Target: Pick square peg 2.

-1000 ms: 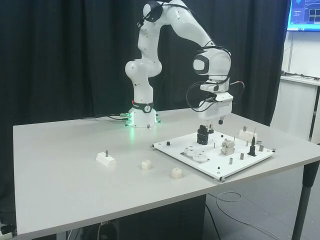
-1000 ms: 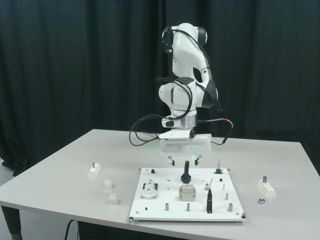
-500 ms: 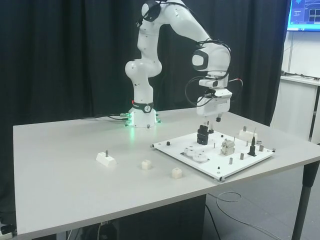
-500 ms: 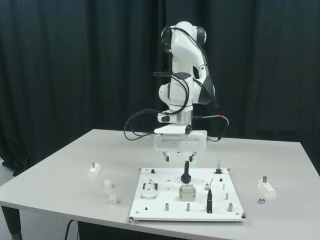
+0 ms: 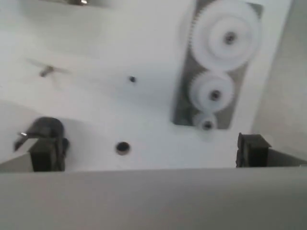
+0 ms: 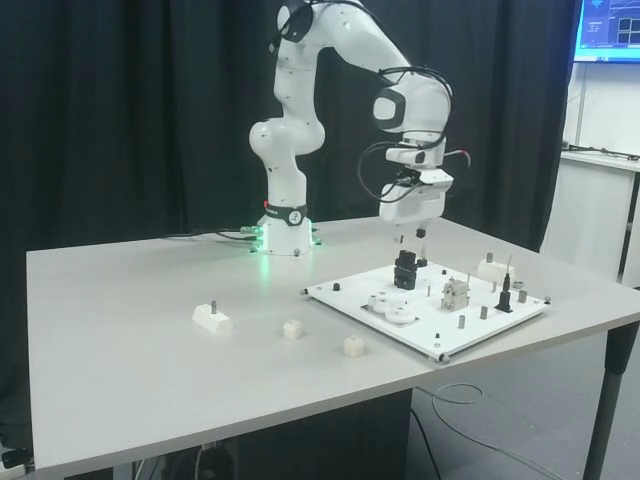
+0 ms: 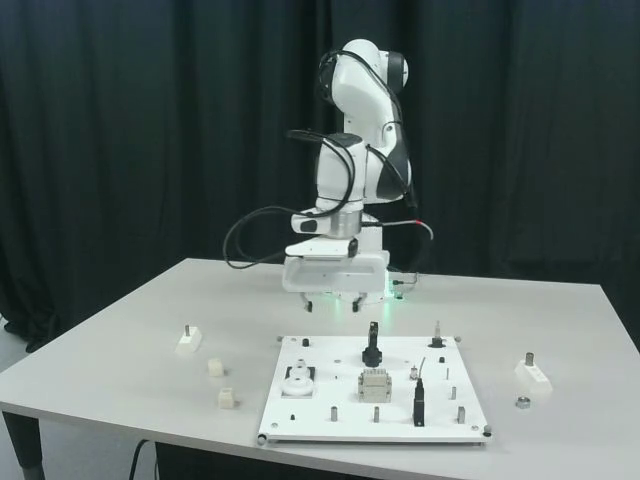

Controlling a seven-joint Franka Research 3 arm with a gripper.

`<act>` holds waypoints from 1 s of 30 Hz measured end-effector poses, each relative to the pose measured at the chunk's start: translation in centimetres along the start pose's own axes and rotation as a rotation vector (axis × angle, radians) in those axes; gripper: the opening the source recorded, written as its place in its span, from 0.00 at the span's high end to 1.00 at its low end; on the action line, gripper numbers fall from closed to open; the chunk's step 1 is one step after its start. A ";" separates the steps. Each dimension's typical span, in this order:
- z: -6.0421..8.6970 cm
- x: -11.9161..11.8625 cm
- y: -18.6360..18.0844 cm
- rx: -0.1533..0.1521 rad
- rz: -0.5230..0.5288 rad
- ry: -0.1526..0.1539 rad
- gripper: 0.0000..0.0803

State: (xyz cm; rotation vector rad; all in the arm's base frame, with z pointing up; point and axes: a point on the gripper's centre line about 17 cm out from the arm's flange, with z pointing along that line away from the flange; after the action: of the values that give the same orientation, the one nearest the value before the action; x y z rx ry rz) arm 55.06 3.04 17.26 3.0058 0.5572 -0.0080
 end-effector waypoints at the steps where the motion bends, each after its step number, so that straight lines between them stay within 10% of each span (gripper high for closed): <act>1: -0.1 -0.1 0.4 -0.001 -0.004 -0.001 0.00; 30: -1.3 -6.2 14.2 -0.035 -0.095 -0.001 0.00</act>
State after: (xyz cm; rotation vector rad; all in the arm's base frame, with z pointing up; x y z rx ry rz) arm 54.33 -12.28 19.85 2.9431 0.6916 -0.0056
